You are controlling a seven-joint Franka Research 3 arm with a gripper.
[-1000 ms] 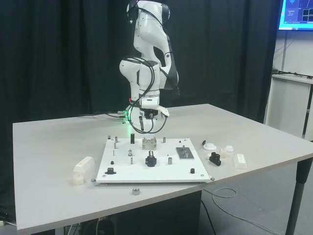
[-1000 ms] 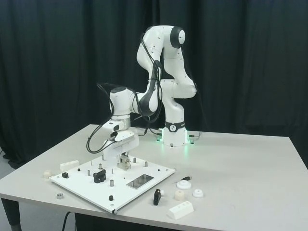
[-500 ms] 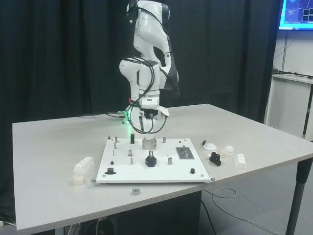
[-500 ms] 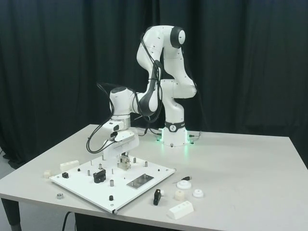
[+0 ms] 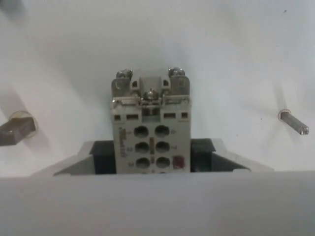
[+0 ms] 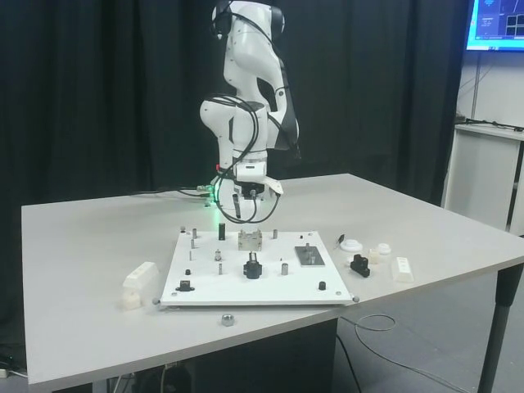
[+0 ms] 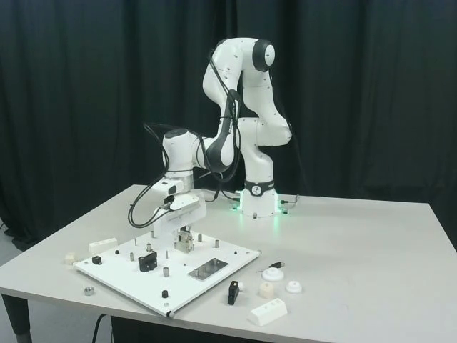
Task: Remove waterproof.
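Waterproof connector [image 5: 150, 130]: you will find it standing on the white board [image 6: 246, 282], in the back half near the middle, between thin upright pins. In the wrist view its face shows six round sockets in two columns; two screw heads and a metal clamp sit at one end. Small markings appear beside the sockets, but you cannot read them. No brand name is legible.

Gripper [image 7: 183, 230]: it hangs directly over the connector, close above it. You cannot tell from any view whether it is parted or closed, or whether it touches the connector.

Board contents: a black knob-like part [image 6: 251, 268] stands in front of the connector, and a flat grey metal plate [image 6: 309, 256] lies to one side of it. A short square pin [image 5: 294, 123] rises from the board near the connector.

Table [image 7: 371, 250]: loose white parts [image 7: 278, 274], a small black part [image 7: 233, 292] and a white block [image 7: 268, 311] lie off the board on one side. Another white block [image 6: 139, 279] lies on the other side. A metal nut [image 6: 227, 319] rests just off the board's front edge.
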